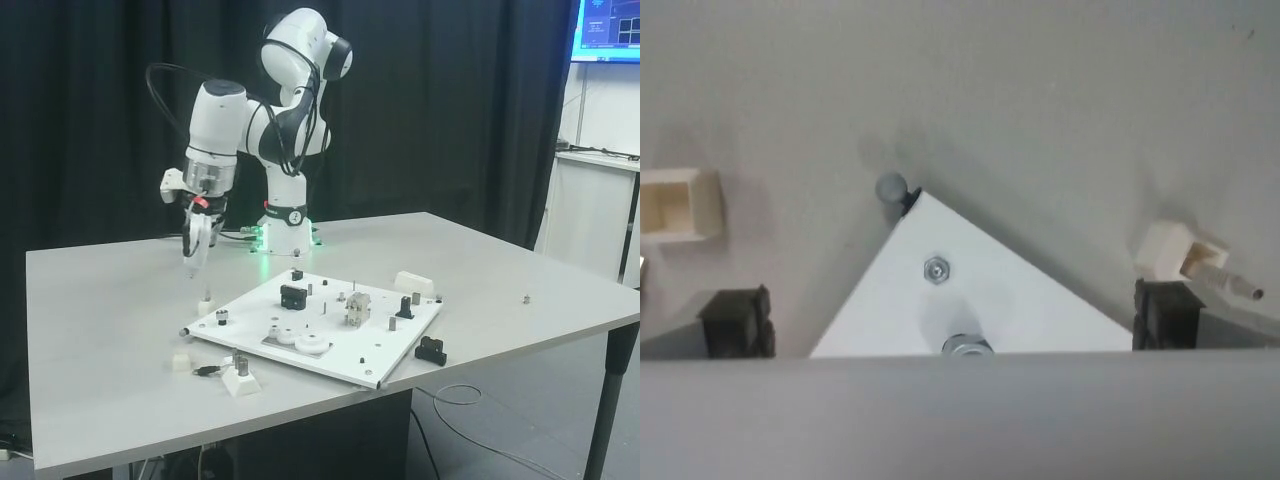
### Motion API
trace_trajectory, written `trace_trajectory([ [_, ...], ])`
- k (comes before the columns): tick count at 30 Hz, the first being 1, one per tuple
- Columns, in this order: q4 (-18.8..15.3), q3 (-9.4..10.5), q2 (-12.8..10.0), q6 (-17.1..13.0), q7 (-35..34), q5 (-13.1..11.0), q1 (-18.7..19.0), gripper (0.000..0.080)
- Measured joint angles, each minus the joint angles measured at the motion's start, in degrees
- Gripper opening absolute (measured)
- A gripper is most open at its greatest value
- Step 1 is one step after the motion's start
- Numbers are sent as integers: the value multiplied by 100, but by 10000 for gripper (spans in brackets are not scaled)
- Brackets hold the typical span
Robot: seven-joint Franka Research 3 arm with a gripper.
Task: Pick round peg 2.
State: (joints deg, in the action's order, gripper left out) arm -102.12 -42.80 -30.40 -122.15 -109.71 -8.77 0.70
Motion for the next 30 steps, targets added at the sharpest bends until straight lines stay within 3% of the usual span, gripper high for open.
trace_trajectory([
  [19,-4,72,33,-45,1814,75,-219,800],
  [30,-11,204,90,-116,4026,60,-348,800],
])
